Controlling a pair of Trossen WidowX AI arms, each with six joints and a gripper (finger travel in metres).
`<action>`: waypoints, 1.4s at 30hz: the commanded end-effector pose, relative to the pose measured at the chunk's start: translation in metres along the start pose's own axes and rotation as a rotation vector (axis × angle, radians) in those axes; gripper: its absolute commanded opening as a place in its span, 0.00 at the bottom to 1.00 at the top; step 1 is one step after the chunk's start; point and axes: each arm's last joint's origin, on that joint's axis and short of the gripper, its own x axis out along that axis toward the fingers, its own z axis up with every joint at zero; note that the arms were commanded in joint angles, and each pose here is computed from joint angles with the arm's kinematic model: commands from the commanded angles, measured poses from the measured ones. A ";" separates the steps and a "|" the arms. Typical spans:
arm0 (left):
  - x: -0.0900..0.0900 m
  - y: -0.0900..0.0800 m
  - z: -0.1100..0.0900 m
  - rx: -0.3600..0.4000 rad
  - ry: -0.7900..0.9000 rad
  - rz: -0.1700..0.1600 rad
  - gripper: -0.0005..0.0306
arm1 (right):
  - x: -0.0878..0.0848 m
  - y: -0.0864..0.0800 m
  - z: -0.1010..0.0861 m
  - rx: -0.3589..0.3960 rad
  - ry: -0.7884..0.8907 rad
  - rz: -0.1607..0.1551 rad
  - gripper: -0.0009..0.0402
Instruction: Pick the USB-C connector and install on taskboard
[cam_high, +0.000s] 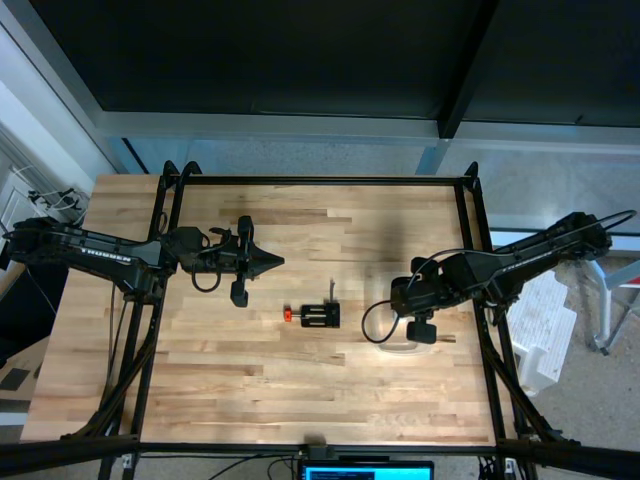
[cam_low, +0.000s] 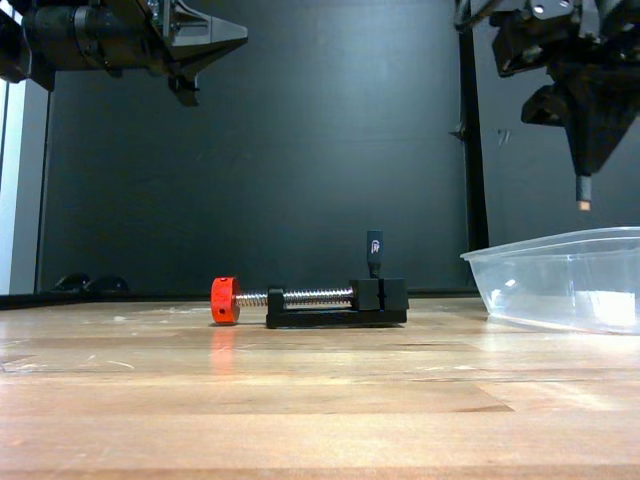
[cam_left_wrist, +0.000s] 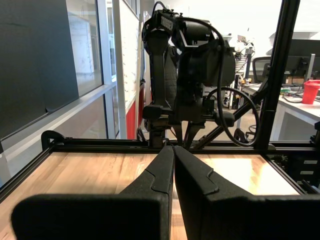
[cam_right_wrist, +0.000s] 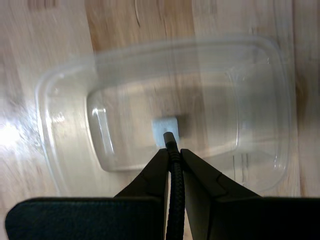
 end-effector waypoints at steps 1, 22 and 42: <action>0.000 0.000 0.000 0.000 0.000 0.000 0.02 | -0.004 0.003 0.009 0.006 -0.012 0.003 0.02; 0.000 0.000 0.000 0.000 0.000 0.000 0.02 | 0.004 0.017 0.090 0.031 0.018 -0.034 0.02; 0.000 0.000 0.000 0.000 0.000 0.000 0.02 | 0.027 0.026 0.138 0.053 0.025 -0.043 0.02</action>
